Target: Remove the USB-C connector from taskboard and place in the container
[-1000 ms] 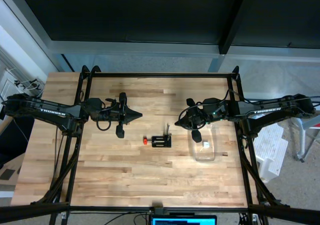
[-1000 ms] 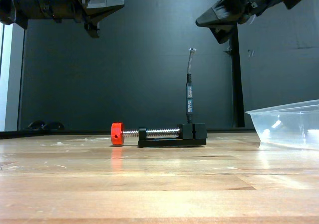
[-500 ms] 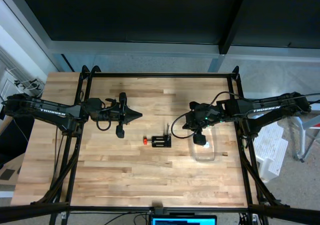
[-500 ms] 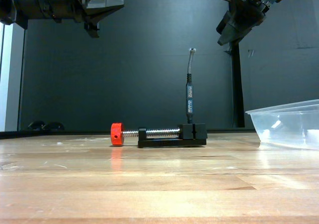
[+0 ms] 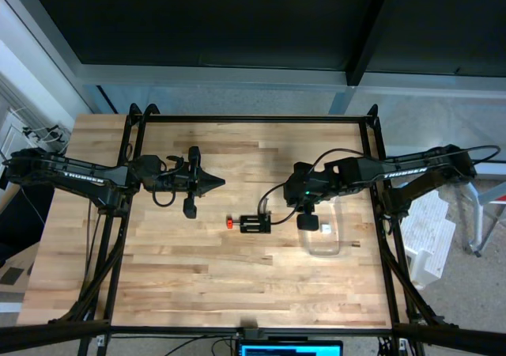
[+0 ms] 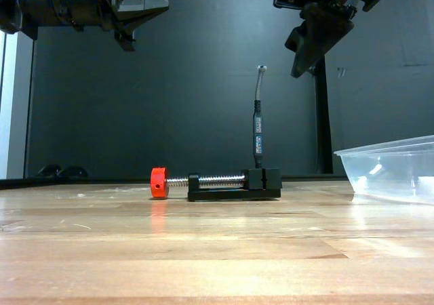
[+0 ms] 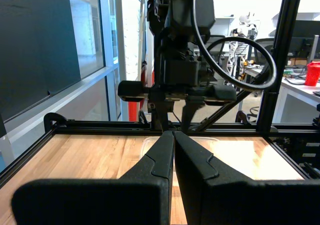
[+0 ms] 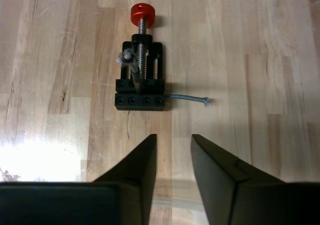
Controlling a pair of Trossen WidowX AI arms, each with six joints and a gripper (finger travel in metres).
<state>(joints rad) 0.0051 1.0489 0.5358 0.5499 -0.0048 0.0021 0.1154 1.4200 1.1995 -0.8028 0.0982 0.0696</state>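
The taskboard (image 5: 253, 224) is a small black block with a red-orange knob, lying mid-table (image 6: 234, 184). The USB-C connector (image 6: 258, 125) stands upright out of the block's right end on a short grey stub with a frayed tip. My right gripper (image 6: 296, 71) hangs tilted downward, above and to the right of the stub, apart from it. In the right wrist view its fingers (image 8: 137, 160) stand open over bare wood, short of the taskboard (image 8: 140, 87). The clear container (image 5: 322, 252) sits right of the block (image 6: 386, 173). My left gripper (image 5: 217, 183) hovers high at the left, shut (image 7: 173, 133).
A small white squarish piece (image 5: 325, 229) lies inside the tub. Black frame rails (image 5: 253, 119) border the wooden table at the back and sides. A thin grey line (image 8: 187, 99) runs from the block's end across the wood.
My right gripper has swung from pointing level leftward to tipping downward and has shifted left toward the fixture. The left arm, the fixture and the tub have not moved.
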